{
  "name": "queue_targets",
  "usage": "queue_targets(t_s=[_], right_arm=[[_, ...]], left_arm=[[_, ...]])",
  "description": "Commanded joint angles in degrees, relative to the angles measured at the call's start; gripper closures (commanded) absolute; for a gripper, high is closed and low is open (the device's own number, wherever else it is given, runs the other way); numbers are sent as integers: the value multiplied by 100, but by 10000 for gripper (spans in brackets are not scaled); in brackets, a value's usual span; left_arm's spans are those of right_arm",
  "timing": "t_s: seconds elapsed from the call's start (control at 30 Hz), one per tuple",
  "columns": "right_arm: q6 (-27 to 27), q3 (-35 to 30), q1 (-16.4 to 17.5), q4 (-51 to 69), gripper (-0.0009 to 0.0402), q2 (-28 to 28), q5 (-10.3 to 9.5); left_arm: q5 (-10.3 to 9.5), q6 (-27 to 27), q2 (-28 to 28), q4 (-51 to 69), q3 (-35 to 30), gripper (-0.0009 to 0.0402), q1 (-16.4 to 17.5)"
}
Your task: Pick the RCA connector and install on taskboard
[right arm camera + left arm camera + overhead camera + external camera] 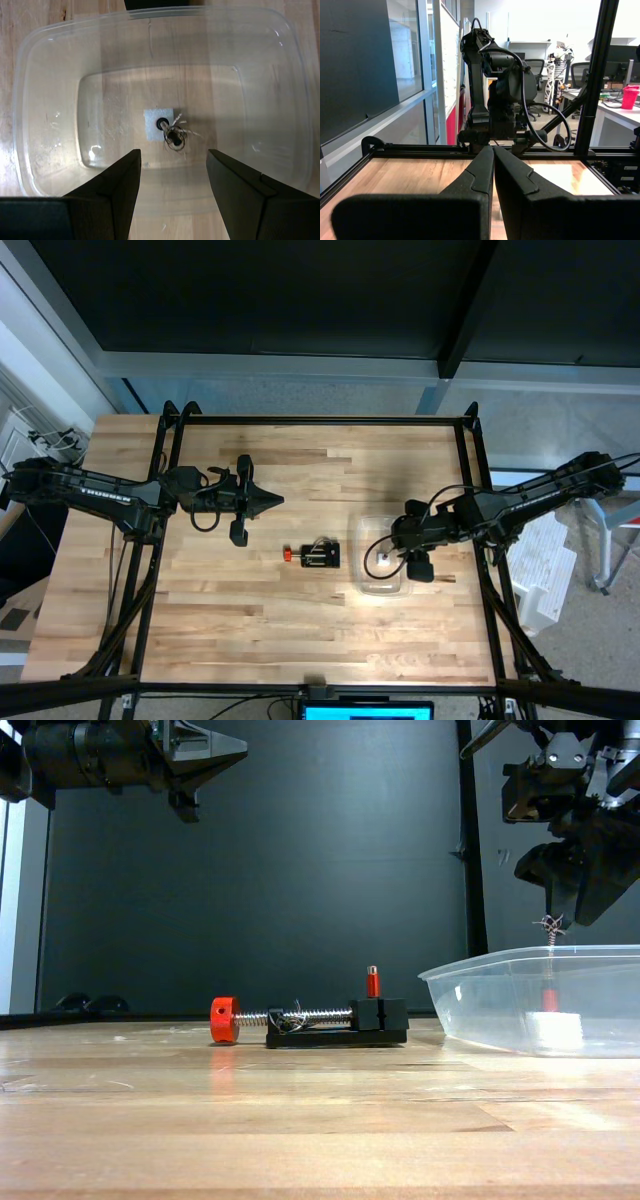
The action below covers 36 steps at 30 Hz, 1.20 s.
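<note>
Our right claw (172, 159) hangs spread wide above the clear tray (30, 100). Below it the RCA connector (163, 124) stands in a small white square (151, 117) on the tray floor. We should centre over it, descend straight, and close gently below the wire curls (176, 141). Only the low view shows the connector upright. Only the high view shows the taskboard (320, 555) on the desk (250, 625) near the tray, and the left claw (275, 501) closed, well apart.
</note>
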<state>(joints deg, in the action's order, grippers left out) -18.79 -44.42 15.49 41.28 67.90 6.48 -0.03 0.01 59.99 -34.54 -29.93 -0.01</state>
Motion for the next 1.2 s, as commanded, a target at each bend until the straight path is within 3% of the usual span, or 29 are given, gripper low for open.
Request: queue_targets(t_s=[0.03,1.2], right_arm=[[-2,72,4,-127,212,76,4],[122,557,74,-1460,212,776,20]], left_arm=[[0,-2,2,0,-2,393,2],[0,-2,2,0,-2,393,2]])
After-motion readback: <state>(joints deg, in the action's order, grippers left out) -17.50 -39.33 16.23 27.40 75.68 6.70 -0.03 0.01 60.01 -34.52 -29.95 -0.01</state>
